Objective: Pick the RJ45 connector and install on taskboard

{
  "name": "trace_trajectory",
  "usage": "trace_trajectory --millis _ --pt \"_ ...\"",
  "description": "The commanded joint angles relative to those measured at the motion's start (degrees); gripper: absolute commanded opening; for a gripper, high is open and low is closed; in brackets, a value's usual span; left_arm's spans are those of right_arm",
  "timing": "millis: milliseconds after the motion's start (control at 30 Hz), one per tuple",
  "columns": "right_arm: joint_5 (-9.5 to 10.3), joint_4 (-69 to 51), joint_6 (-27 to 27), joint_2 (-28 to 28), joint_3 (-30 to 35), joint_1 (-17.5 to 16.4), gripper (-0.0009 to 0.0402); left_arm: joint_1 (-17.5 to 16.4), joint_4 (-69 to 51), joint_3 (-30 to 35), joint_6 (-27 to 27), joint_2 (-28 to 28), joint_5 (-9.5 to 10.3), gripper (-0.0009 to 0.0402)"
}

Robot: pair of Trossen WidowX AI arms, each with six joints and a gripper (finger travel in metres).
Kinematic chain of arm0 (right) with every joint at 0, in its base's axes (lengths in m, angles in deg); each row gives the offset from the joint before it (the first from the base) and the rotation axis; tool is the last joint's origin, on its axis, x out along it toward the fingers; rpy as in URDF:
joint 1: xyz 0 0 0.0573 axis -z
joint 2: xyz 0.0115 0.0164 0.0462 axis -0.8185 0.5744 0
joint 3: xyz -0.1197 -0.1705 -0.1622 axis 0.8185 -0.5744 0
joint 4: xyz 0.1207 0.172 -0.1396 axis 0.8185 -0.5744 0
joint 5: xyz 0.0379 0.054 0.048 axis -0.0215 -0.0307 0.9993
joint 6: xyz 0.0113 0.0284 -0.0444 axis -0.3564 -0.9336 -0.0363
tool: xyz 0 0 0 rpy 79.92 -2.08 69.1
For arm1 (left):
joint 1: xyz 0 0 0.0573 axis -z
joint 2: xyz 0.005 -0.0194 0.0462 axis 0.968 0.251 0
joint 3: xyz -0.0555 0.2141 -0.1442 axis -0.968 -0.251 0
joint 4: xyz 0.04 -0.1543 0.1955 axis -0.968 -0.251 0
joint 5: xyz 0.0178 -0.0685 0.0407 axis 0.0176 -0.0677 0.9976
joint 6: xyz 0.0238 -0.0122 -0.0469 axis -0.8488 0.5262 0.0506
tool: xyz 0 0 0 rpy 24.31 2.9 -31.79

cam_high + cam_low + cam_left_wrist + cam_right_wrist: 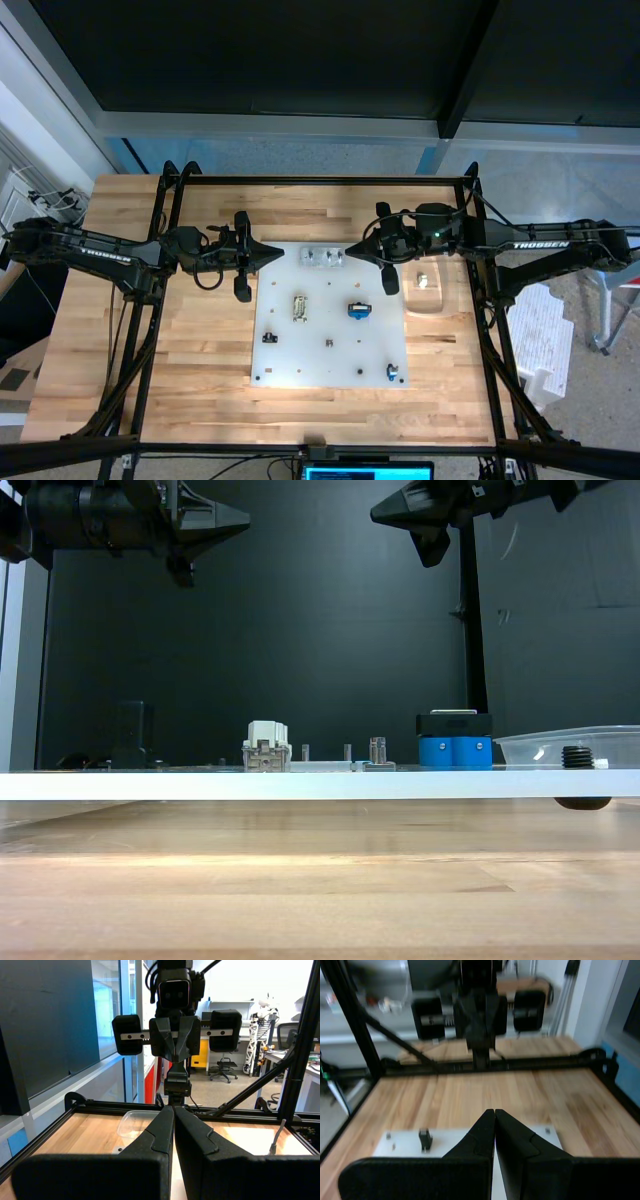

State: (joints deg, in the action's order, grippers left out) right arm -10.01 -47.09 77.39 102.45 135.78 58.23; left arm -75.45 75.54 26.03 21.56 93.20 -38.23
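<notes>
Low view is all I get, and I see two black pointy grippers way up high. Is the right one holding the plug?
Observer: No. Its wrist view shows the right gripper shut tip to tip with nothing between, high over the white board's far edge.
Operator: And the left one?
Observer: The left gripper is shut and empty too, high over the board's far left corner, pointing toward the right one.
Operator: So where's the plug?
Observer: I can't tell. From above, the clear tray right of the board holds a pale block with no cable I can make out, and the blue jack's top is too small to judge.
</notes>
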Motion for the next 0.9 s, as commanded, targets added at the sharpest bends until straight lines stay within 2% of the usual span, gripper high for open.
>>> trace_trajectory --millis 33,267,533,633,900 --pt "-0.02 6.38 -1.2 -0.55 -3.06 0.0 0.0 0.0 0.02 0.0 0.0 0.0 0.0 0.0" --pt "0.24 17.94 -2.73 -0.83 -8.74 -0.04 0.0 -0.02 0.02 0.0 0.0 0.0 0.0 0.0" --pt "-0.28 25.86 -2.73 -0.83 -13.25 0.0 0.0 0.0 0.02 0.0 0.0 0.02 0.0 0.0" --pt "-1.53 26.86 -3.1 -0.83 -14.1 0.0 0.0 0.0 0.02 0.0 0.0 0.0 0.0 0.0" --pt "-1.6 28.33 -3.13 -0.83 -14.71 0.0 0.0 0.0 0.02 0.0 -0.02 0.02 0.0 0.0"
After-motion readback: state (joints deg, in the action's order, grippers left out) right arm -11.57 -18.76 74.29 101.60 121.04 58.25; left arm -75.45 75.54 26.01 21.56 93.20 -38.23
